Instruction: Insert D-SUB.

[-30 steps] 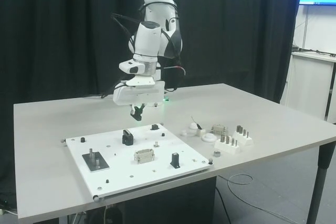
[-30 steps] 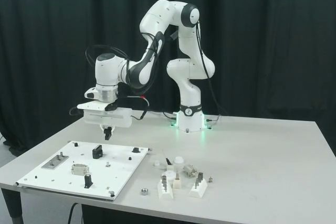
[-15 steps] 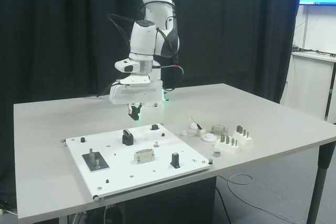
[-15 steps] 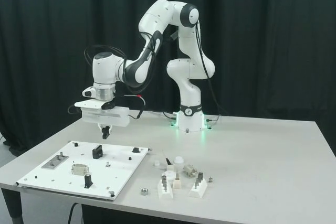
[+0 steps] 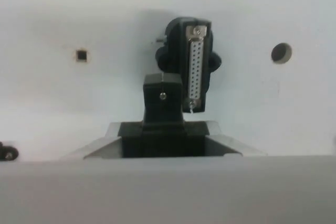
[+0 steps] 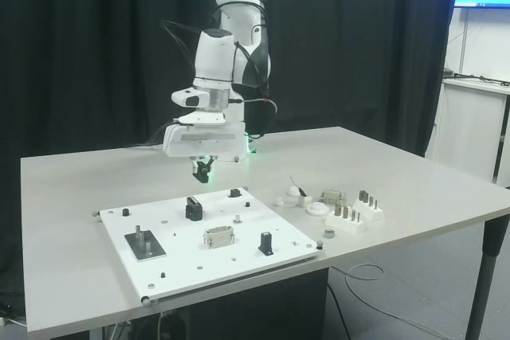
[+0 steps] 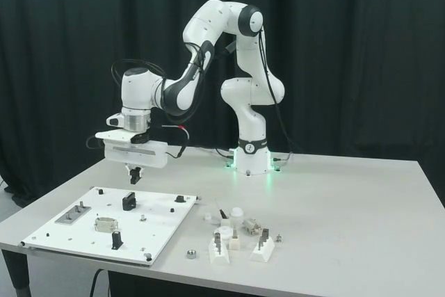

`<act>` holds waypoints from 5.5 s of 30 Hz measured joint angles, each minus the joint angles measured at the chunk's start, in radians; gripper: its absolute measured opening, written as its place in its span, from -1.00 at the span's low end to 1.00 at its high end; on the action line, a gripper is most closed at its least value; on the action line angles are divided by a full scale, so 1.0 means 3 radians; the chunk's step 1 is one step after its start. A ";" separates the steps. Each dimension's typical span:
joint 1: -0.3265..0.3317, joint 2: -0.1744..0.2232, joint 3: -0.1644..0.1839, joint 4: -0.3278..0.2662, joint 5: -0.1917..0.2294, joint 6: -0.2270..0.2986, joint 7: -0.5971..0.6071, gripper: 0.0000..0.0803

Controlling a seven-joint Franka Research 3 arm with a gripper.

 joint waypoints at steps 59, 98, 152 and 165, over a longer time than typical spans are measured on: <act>-0.0188 0.0617 -0.0023 0.0606 0.0753 -0.0333 -0.0500 -0.62; -0.0191 0.0651 -0.0021 0.0600 0.0898 -0.0302 -0.0630 -0.62; -0.0219 0.0695 -0.0035 0.0576 0.1072 -0.0318 -0.0735 -0.62; -0.0219 0.0692 -0.0039 0.0534 0.1128 -0.0259 -0.0735 -0.62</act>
